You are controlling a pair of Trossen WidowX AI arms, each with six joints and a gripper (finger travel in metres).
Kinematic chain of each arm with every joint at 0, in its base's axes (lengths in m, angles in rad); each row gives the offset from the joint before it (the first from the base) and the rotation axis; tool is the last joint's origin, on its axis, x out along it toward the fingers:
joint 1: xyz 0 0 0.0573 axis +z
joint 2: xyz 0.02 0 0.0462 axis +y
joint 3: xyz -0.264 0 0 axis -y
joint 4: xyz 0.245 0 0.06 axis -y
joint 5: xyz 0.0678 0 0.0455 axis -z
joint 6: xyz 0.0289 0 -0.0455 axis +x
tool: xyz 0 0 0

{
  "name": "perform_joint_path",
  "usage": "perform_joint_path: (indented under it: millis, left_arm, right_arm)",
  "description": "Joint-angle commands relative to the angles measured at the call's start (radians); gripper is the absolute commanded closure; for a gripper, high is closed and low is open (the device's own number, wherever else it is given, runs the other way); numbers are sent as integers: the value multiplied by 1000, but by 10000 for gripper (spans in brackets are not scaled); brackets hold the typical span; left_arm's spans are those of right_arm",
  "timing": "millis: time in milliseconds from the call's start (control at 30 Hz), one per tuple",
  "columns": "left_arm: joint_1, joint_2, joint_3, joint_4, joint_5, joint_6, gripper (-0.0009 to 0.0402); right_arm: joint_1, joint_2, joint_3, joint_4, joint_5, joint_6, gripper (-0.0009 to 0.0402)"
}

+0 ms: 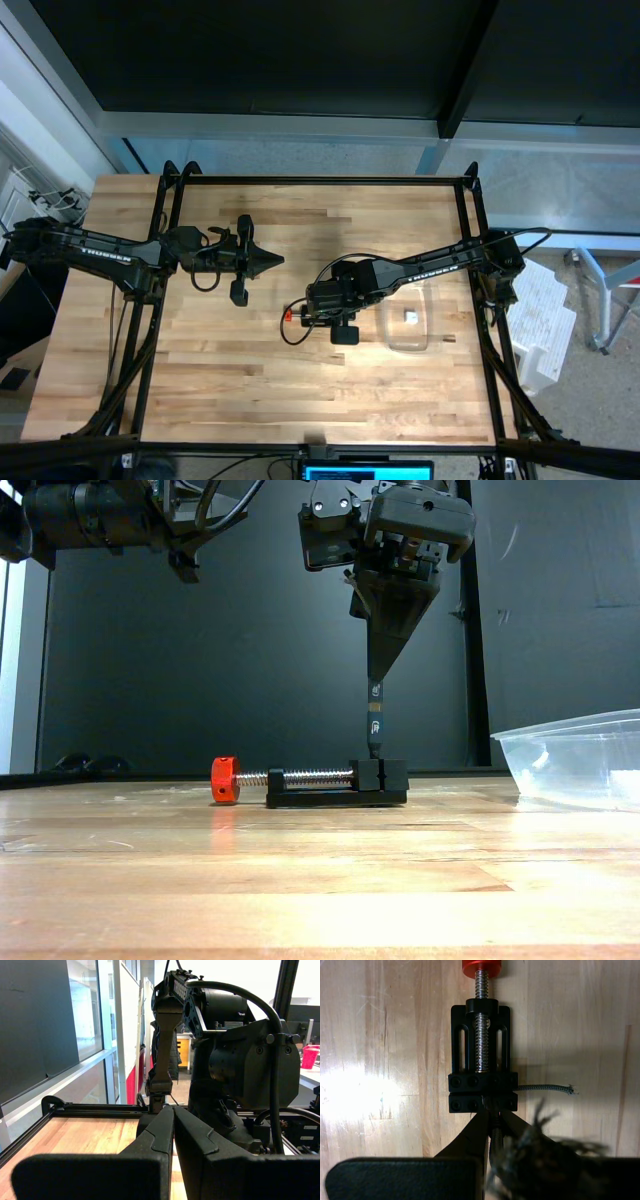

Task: Pick the USB-C connector and install on taskboard

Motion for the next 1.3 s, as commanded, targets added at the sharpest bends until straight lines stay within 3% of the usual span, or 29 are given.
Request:
perform_joint_path:
  millis: [33, 433, 767, 1300]
  left_arm:
    - [0, 0, 0, 0, 0, 0, 393]
    - [0, 0, 0, 0, 0, 0, 393]
    - [0, 0, 0, 0, 0, 0, 393]
    - [0, 0, 0, 0, 0, 0, 393]
  right_arm:
    - [0, 2, -1, -4, -19, -13, 393]
    - [0, -7, -7, 13, 1, -52, 393]
    - [0, -7, -78, 80, 0, -62, 393]
    - [0, -26, -78, 87, -1, -71, 378]
